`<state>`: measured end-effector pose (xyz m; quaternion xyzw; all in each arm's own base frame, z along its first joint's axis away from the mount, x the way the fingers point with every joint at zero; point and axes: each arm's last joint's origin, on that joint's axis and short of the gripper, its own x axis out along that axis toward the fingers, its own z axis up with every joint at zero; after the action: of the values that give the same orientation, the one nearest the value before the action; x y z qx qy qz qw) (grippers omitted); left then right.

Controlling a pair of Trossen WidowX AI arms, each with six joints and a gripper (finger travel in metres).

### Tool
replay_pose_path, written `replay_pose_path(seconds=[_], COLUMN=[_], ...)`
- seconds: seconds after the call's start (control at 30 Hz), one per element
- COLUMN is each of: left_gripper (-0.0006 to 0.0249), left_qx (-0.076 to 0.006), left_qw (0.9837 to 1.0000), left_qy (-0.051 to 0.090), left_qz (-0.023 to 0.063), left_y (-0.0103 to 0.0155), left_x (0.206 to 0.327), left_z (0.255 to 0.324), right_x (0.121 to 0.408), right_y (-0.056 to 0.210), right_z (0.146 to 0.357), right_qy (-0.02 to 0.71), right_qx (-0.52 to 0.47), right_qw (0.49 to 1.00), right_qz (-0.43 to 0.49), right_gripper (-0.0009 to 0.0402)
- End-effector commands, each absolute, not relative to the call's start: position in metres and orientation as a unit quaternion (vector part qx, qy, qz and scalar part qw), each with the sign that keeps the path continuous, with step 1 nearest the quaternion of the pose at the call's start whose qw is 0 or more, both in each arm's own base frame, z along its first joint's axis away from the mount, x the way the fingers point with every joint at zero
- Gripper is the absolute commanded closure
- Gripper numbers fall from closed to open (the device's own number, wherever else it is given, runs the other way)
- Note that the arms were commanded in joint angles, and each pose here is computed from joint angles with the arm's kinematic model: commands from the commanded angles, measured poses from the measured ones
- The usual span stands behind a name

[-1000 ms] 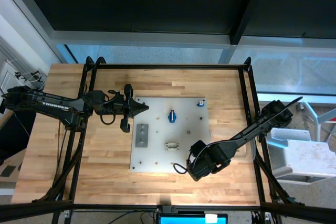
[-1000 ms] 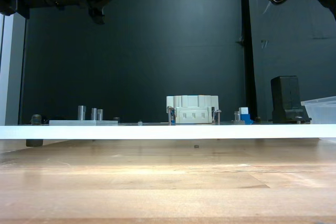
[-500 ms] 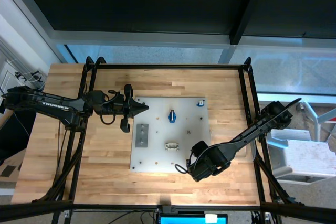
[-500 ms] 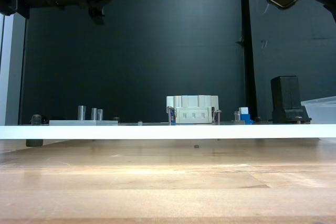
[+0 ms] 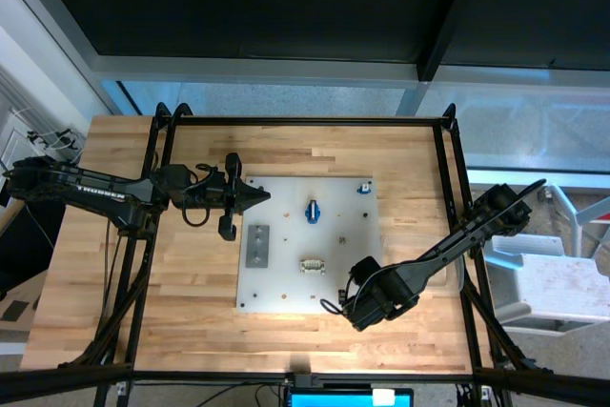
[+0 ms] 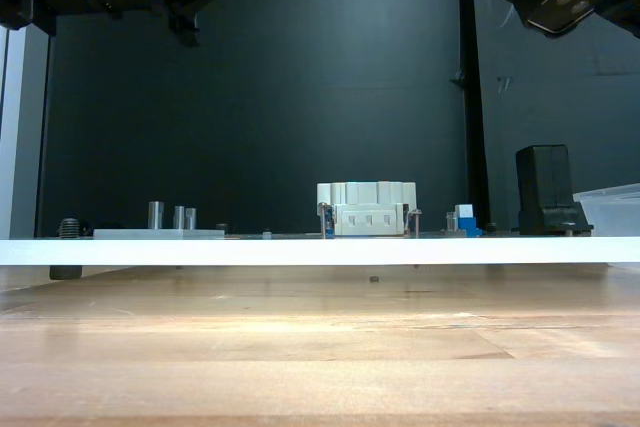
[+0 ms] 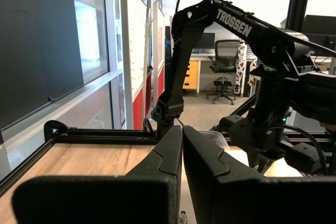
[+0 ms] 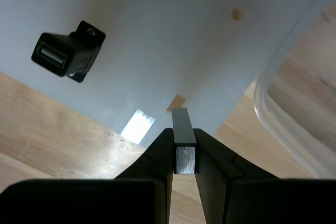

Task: Pick the 16mm bar and place in it's hole on the taskboard

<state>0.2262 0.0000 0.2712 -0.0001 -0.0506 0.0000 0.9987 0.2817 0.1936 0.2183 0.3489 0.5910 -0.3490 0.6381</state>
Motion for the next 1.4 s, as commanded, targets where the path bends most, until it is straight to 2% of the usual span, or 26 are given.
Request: replay_pose_path(seconds=[0.03, 0.97, 1.4], left_gripper=[0.0243, 0.0243, 0.0243], left_qx=[-0.0001, -0.0001, -0.0001], left_qw=[0.9987, 0.9987, 0.9987], left_qy=[-0.051, -0.051, -0.051], left_qz=[0.0002, 0.0000, 0.0000], left_y=[0.0000, 0.0000, 0.0000], left_x=[0.226, 0.226, 0.226], left_z=[0.2712, 0.2712, 0.2712], right_x=[0.282, 0.286, 0.284], right_y=[0.194, 0.196, 0.194], right_z=[0.218, 0.206, 0.206], right_qy=[0.585, 0.512, 0.514], right_qx=[0.360, 0.461, 0.453], right_qw=[0.632, 0.555, 0.552], right_qz=[-0.359, -0.466, -0.475], right_gripper=[0.0393, 0.0393, 0.0393])
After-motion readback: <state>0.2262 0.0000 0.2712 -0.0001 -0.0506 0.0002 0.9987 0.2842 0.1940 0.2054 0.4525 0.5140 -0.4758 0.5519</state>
